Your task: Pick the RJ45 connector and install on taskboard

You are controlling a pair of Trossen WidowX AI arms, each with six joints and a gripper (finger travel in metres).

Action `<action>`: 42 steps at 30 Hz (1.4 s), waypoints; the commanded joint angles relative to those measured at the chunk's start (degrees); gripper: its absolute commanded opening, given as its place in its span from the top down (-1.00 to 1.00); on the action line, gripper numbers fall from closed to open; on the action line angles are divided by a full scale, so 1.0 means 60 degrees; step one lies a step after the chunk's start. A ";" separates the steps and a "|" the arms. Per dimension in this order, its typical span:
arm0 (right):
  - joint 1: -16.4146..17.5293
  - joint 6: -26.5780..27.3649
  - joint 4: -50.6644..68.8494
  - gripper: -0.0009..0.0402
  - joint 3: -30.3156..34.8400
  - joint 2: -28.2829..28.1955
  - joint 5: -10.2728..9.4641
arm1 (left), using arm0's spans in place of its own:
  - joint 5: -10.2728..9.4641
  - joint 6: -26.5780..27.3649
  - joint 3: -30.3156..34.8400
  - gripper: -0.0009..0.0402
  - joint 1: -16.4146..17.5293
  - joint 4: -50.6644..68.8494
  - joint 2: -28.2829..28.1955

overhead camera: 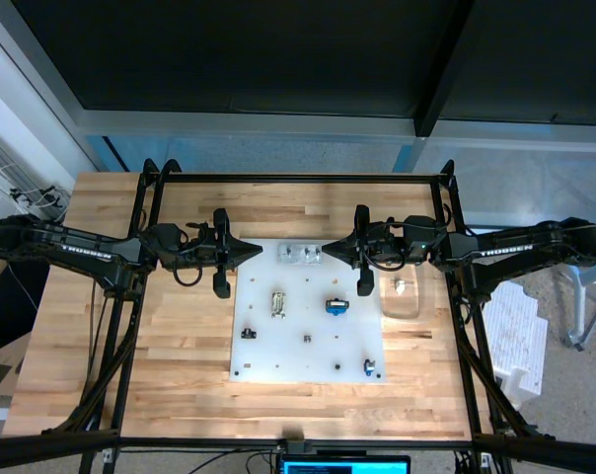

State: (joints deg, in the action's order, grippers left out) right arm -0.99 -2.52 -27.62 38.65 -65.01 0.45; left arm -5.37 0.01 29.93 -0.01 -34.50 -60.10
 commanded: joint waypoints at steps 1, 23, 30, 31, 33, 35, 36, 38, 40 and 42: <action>0.0004 -0.0007 0.0000 0.96 0.0007 0.0004 0.0000 | 0.0000 -0.0004 0.0004 0.96 0.0000 -0.0004 0.0000; 0.0004 -0.0007 0.0189 0.96 0.0007 0.0000 0.0000 | 0.0000 0.0000 0.0004 0.96 0.0000 -0.0004 -0.0004; 0.0004 -0.0007 0.0189 0.96 0.0007 0.0000 0.0000 | 0.0004 -0.0004 0.0004 0.96 0.0000 -0.0004 0.0000; 0.0000 -0.0004 0.0189 0.96 0.0007 0.0000 0.0000 | 0.0004 0.0000 0.0004 0.96 0.0004 -0.0004 -0.0004; 0.0004 -0.0007 0.0189 0.96 0.0007 0.0004 0.0000 | 0.0004 0.0000 0.0004 0.96 0.0000 -0.0004 0.0000; 0.0004 -0.0007 0.0189 0.96 0.0007 0.0004 0.0000 | 0.0000 0.0000 0.0004 0.96 0.0004 -0.0004 0.0000; 0.0000 -0.0007 0.0189 0.96 0.0007 -0.0004 0.0000 | 0.0000 0.0000 0.0004 0.96 0.0000 -0.0004 0.0000; 0.0004 -0.0007 0.0189 0.96 0.0007 -0.0004 0.0000 | 0.0004 0.0000 0.0004 0.96 0.0004 -0.0004 -0.0004; 0.0004 -0.0007 0.0189 0.96 0.0007 -0.0004 0.0000 | 0.0004 0.0000 0.0004 0.96 0.0000 0.0000 -0.0004; 0.0004 -0.0007 0.0189 0.96 0.0007 -0.0004 0.0000 | 0.0000 -0.0004 0.0004 0.96 0.0000 -0.0004 0.0000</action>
